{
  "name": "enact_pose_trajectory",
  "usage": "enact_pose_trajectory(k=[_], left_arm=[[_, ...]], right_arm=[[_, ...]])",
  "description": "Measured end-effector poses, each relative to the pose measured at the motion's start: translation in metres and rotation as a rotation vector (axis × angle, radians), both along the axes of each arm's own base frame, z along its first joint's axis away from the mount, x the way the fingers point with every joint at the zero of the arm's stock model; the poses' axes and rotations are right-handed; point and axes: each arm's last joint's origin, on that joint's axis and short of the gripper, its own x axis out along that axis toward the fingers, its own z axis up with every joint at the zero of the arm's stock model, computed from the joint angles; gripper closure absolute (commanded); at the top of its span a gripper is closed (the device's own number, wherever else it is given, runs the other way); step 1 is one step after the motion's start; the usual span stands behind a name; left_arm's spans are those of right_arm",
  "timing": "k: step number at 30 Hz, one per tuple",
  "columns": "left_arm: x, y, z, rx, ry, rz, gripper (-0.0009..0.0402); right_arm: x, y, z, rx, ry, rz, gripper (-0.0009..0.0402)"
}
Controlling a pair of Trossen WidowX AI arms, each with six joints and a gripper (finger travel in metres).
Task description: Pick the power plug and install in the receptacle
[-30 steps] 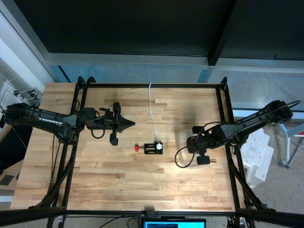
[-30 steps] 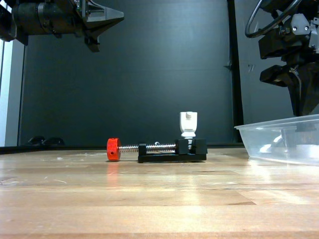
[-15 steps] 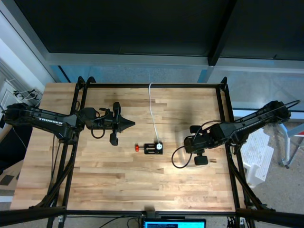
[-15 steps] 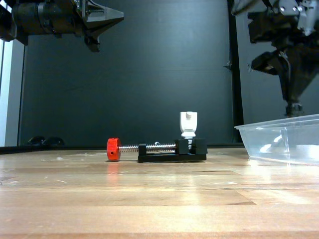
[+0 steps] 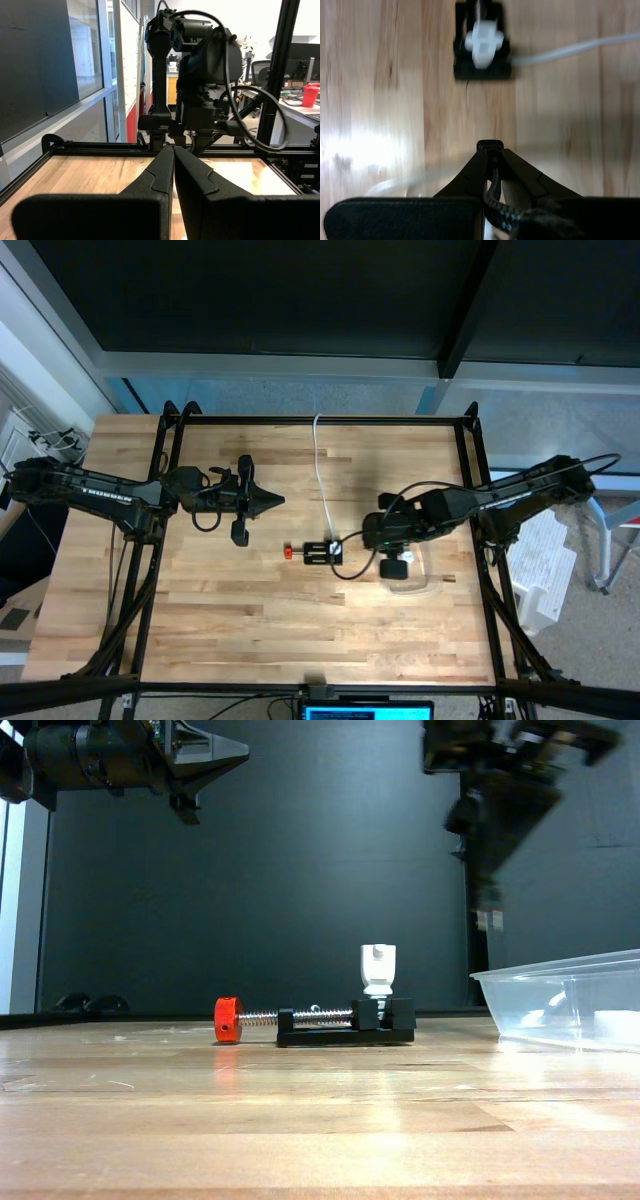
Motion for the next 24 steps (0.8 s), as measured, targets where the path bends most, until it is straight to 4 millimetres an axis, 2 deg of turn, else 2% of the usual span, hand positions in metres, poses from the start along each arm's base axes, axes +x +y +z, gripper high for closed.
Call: enact_pose_trajectory(k=[5, 12, 24], left_arm=[[0.0, 0.0, 0.0, 0.0, 0.0, 0.0, 0.0393], [0.0, 0.0, 0.0, 0.0, 0.0, 0.0, 0.0393], [0.0, 0.0, 0.0, 0.0, 0.0, 0.0, 0.0393]], right_arm=[[0.025, 0.002, 0.002, -0.007, -0.01, -0.005, 0.0393], [0.051, 0.005, 0.001, -0.012, -0.013, -0.004, 0.0393], [0.079, 0.009, -0.005, -0.048, -0.013, 0.005, 0.0393]])
